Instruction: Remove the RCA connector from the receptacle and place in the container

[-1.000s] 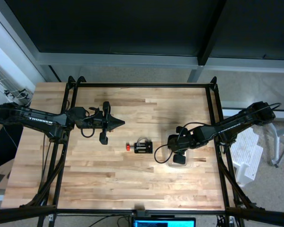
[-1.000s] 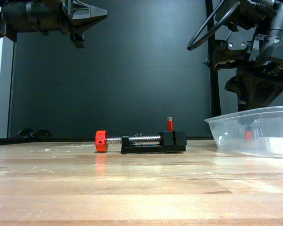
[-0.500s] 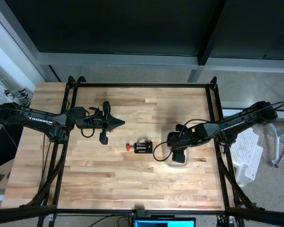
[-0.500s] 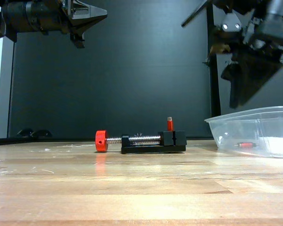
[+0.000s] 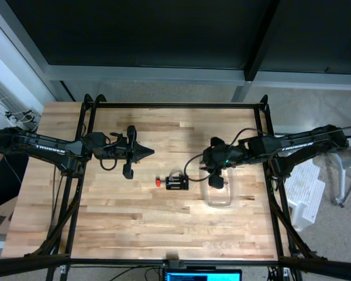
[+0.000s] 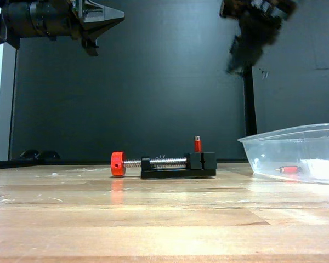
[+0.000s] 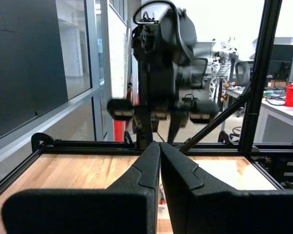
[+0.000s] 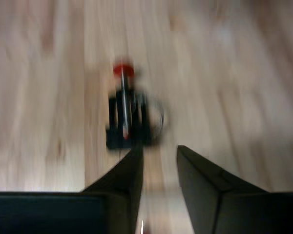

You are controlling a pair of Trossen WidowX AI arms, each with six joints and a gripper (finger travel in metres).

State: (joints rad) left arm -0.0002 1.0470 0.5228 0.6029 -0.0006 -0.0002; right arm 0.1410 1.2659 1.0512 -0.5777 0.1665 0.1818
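The RCA connector [image 6: 287, 169], a tiny silver and red plug, lies flat on the floor of the clear container [image 6: 274, 148], free of any gripper. From above, the container [image 5: 220, 202] sits right of the black receptacle [image 5: 175, 182]. The receptacle [image 6: 178, 163] has a red cap [image 6: 117, 164] at its left end, and a small red peg [image 6: 197, 144] stands on it. My right gripper [image 6: 245, 50] hangs open and empty high above the container's left end; the right wrist view has the gripper [image 8: 158, 149] looking down on the receptacle [image 8: 129, 124]. My left gripper [image 5: 148, 152] is shut, parked high at the left.
A small whitish square piece [image 6: 318, 167] lies in the container beside the connector. The black frame rails [image 5: 175, 106] run around the wooden table [image 5: 134, 222]. In the left wrist view the shut left gripper [image 7: 159, 144] points across at the right arm [image 7: 161, 58].
The right gripper let go of the connector in the container, then rose and swung left toward the receptacle. The connector now lies flat. The left arm has not moved.
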